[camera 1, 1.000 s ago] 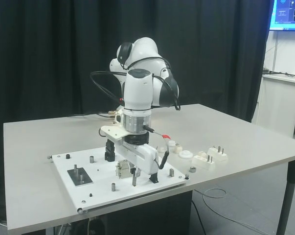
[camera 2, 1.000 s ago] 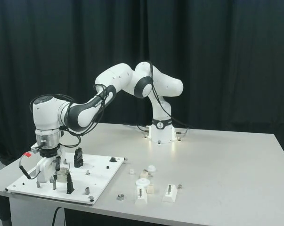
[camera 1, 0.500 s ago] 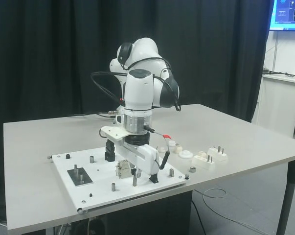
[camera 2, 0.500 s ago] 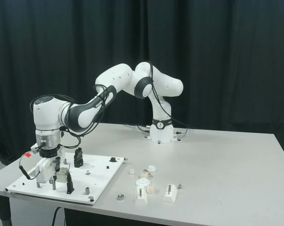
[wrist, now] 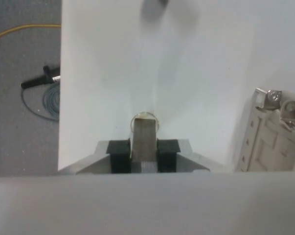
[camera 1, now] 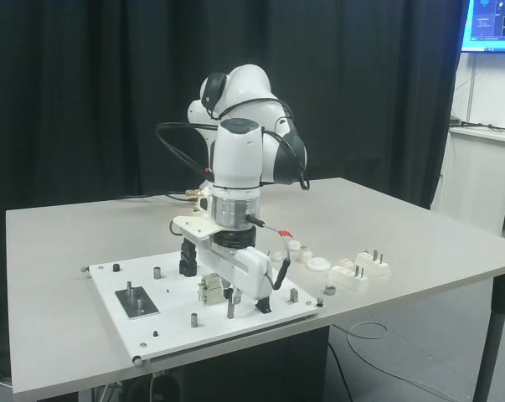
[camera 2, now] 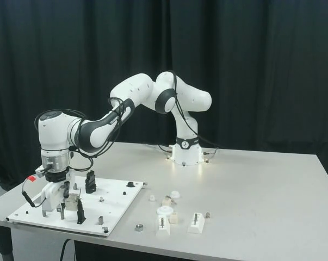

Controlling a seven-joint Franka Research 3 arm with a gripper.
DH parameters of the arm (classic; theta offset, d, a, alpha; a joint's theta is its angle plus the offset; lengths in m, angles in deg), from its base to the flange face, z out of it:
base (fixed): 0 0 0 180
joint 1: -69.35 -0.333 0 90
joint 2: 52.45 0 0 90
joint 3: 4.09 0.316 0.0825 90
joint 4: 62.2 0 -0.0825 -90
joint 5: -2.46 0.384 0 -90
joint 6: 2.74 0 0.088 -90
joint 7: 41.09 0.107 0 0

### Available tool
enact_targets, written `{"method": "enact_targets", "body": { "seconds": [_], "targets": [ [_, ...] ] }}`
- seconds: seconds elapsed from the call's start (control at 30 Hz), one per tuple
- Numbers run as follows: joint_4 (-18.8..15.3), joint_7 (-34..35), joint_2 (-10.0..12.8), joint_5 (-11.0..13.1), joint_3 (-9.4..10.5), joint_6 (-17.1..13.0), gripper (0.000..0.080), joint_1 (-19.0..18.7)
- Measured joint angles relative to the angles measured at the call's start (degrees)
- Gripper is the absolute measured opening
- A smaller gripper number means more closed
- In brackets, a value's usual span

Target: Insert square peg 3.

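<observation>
Wrist camera first: I see the gripper (wrist: 144,156) with its two black fingertips (wrist: 119,155) closed against the sides of the square peg (wrist: 144,142), which stands between them with no gap on either side. The peg's far end sits over a small round ring (wrist: 145,119) on the white board (wrist: 137,73). At the right edge of the frame a metal part with bolts (wrist: 273,100) rests on the board. At the left edge the grey floor (wrist: 20,122) shows, with a coiled cable (wrist: 39,100) lying on it.

First room view: I have the white arm (camera 1: 239,142) in the middle of the frame, its wrist pointing straight down over the board (camera 1: 152,322), which lies on the grey table (camera 1: 85,234) in the lower left. The gripper (camera 1: 230,303) is down at the board's near edge, and the peg (camera 1: 230,308) shows as a thin grey upright under it, its foot at the board surface. I cannot tell from this view whether it has entered a hole. A grey block with posts (camera 1: 136,301) sits on the board to the left, and a black part (camera 1: 188,255) stands behind the gripper. Small white parts (camera 1: 361,268) lie on the table to the right.

Second room view: the arm (camera 2: 147,98) reaches from its base (camera 2: 186,153) at centre to the board (camera 2: 120,209) in the lower left. The gripper (camera 2: 61,212) hangs low over the board there; the peg is too small for me to make out.
</observation>
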Motion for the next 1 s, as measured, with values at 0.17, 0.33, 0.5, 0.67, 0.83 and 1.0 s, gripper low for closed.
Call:
{"method": "enact_targets", "body": {
  "seconds": [0.17, 0.33, 0.5, 0.67, 0.83, 1.0],
  "targets": [
    [0.00, 0.00, 0.00, 0.00, -0.01, 0.00, 0.0109, 0.01],
    [0.00, 0.00, 0.00, 0.00, -0.01, 0.00, 0.0109, 0.03],
    [0.03, 0.00, 0.00, 0.00, -0.01, 0.00, 0.0109, 0.08],
    [0.05, 0.00, 0.01, 0.05, -0.02, 0.00, 0.0109, 0.12],
    [0.06, 0.89, 0.01, 0.23, -0.02, -0.04, 0.0109, 0.18],
    [0.06, 2.00, 0.01, 0.31, -0.02, -0.08, 0.0109, 0.20]
  ]
}}
